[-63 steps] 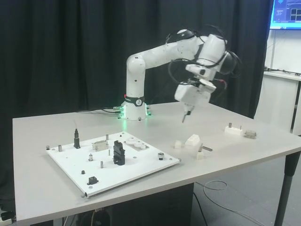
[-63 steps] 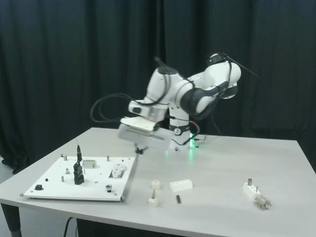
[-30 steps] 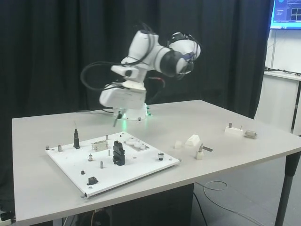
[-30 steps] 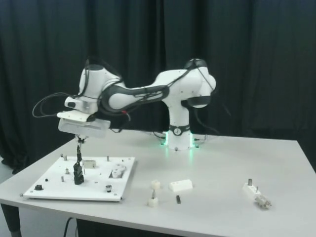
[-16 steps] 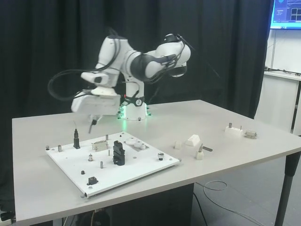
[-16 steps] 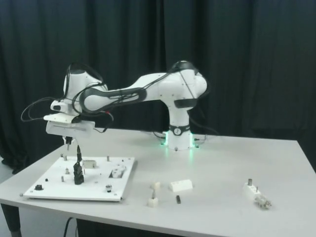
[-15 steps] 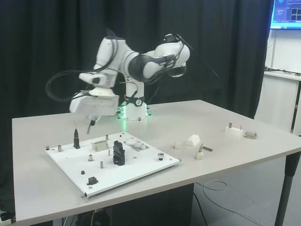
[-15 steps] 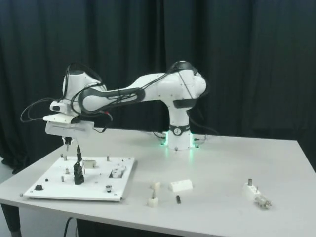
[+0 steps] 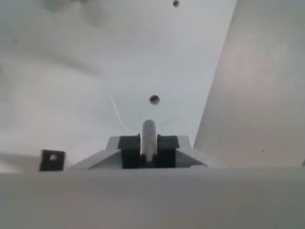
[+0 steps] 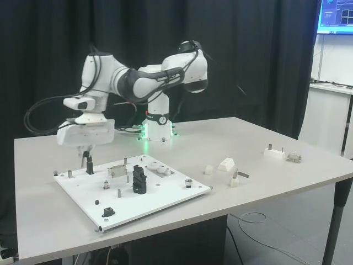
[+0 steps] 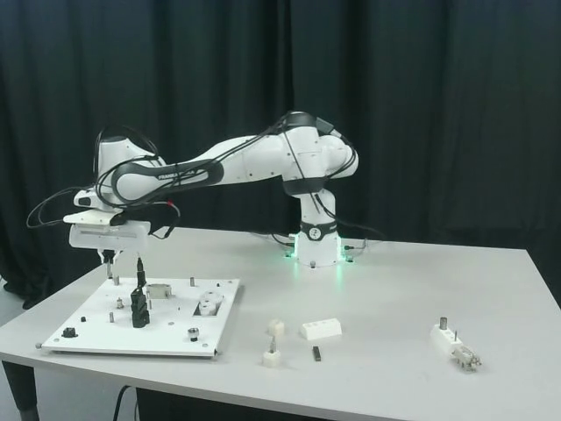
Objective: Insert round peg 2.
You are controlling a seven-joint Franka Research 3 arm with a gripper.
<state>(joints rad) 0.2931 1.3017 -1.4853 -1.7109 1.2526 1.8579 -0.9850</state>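
Wrist view: the gripper (image 9: 148, 152) is closed on a round grey peg (image 9: 148, 136), clamped upright between its black pads. Just ahead of the peg's tip is a small dark hole (image 9: 154, 99) in the white board (image 9: 95, 71), with the board's edge and the grey table (image 9: 257, 95) off to one side. A black square fitting (image 9: 51, 160) sits on the board nearby. No writing is legible.

First room view: over the last two seconds the arm (image 10: 143, 77) has swung from the loose white parts (image 10: 225, 164) across to the board's far corner, and the gripper (image 10: 84, 156) now hangs low over it. That suggests carrying is over and lowering onto the hole comes next.

Second room view: the same pose, gripper (image 11: 107, 260) above the board's (image 11: 175, 338) back edge; no labels readable
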